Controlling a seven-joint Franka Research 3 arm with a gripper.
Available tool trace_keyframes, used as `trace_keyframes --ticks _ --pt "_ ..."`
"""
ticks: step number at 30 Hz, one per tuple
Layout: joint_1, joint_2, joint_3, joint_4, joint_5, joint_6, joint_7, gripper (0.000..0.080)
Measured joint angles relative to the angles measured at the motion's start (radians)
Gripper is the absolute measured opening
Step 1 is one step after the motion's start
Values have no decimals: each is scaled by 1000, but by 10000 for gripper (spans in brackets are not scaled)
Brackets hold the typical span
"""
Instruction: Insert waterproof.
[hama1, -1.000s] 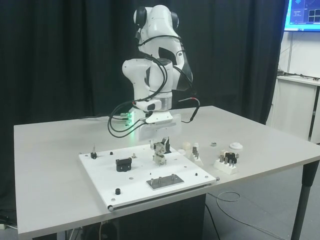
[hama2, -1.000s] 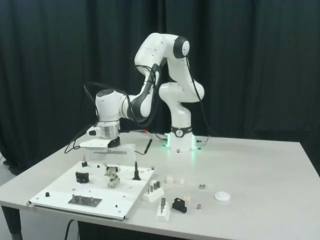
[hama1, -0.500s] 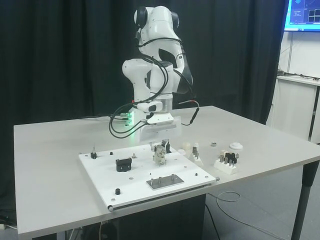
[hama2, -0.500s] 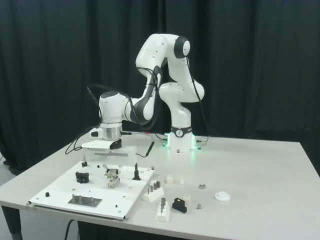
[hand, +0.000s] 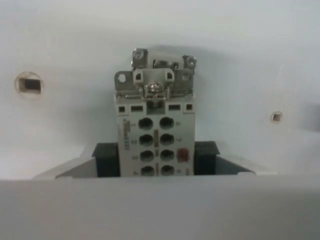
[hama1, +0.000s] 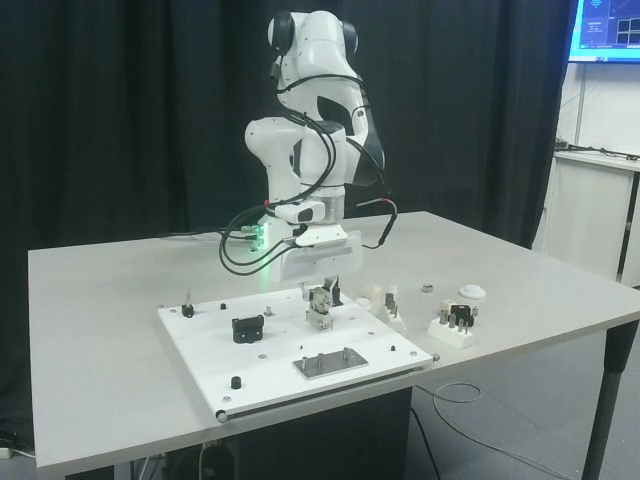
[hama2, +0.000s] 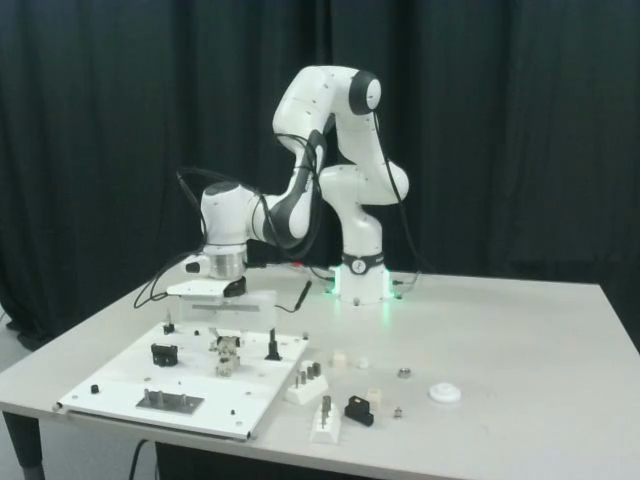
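- Fingertips of the gripper (hama1: 321, 283) could not be made out in any view: the wrist view's near edge was filled by a pale grey blurred band, and in both room views the fingers were too small to read against the connector, so whether they stood apart or together cannot be told.
- Only two black blocks showed in the wrist view, one on each side of the connector's near end; whether they touched it was unclear.
- The white rectangular waterproof connector with two columns of round holes (hand: 155, 137) was cut off at its near end by that band, so its full length was not visible.
- Its long axis ran away from the camera, with a grey metal latch bracket (hand: 159, 75) at the far end and the holed face turned up toward the camera.
- In the room views the connector (hama1: 320, 305) stood on the flat white square base board (hama1: 200, 345), near the board's far edge, directly under the gripper.
- The board lay on the grey table (hama1: 90, 300), with a small black block (hama1: 247, 328) and a grey metal plate with upright pins (hama1: 329, 363) also on it.
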Motion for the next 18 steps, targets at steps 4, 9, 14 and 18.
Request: trace_keyframes --ticks 4,9,14,18 --pt "0 -7 0 -10 1 0 14 310" --pt "0 -8 0 -12 1 3 45 310" --pt "0 -8 0 -13 1 7 71 310" --pt "0 -8 0 -16 2 15 78 310"
